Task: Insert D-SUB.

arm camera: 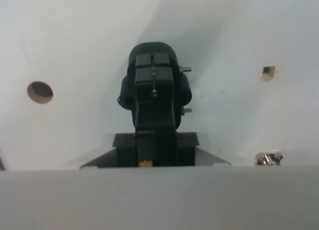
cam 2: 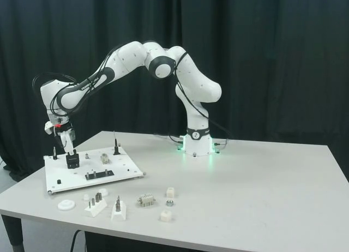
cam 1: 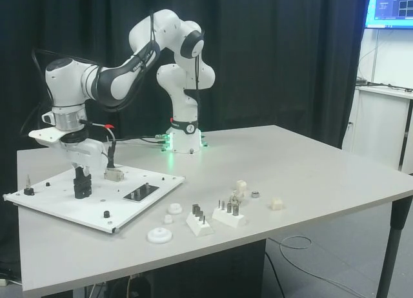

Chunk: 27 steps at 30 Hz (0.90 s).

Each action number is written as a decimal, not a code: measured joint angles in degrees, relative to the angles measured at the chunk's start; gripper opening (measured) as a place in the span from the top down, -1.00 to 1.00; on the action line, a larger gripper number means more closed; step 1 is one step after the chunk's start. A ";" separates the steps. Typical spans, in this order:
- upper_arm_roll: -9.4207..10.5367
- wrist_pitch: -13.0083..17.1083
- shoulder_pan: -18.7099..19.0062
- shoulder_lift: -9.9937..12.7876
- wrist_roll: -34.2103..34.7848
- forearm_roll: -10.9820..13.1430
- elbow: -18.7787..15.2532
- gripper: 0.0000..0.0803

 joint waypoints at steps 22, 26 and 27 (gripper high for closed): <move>0.00 0.00 0.04 0.00 0.55 -0.11 -0.02 0.62; 0.00 0.00 0.04 0.00 0.55 -0.08 -0.03 0.62; 0.00 0.00 0.04 0.00 0.55 -0.06 -0.03 0.62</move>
